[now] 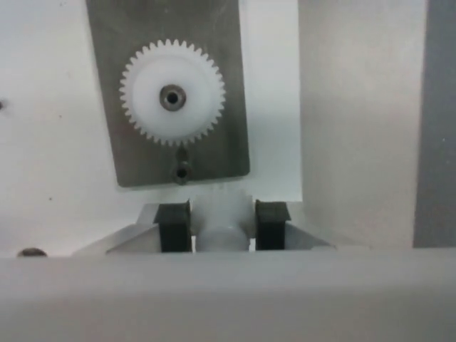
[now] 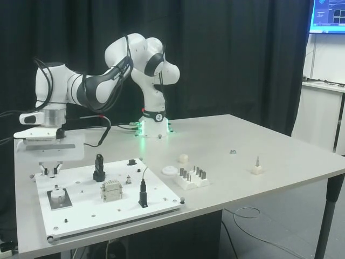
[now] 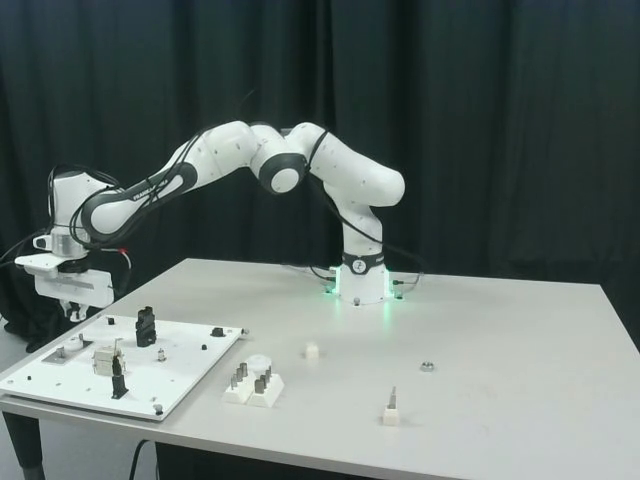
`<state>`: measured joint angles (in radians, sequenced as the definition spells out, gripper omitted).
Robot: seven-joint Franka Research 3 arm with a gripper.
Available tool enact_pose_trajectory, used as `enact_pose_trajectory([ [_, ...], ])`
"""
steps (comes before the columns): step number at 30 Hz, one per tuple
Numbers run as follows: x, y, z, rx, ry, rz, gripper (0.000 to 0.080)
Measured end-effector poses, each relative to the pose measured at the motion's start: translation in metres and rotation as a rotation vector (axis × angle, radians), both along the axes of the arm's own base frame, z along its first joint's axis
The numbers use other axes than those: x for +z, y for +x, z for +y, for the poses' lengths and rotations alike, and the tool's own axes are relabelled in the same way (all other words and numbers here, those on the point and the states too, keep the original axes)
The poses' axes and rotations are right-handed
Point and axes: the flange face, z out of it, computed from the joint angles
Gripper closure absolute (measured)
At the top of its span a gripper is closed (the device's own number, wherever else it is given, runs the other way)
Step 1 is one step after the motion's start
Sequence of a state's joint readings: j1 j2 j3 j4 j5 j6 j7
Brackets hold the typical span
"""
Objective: Insert small gear.
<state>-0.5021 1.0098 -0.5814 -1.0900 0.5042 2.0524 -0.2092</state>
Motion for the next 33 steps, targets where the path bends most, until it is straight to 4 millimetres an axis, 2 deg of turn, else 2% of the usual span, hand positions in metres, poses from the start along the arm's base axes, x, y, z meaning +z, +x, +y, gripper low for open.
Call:
enact_pose_trajectory([
  [15, -0.015, 0.007, 0.003, 0.011, 0.027, 0.017, 0.0613],
  [33, -0.029, 0.004, 0.001, -0.001, 0.067, 0.024, 0.0613],
])
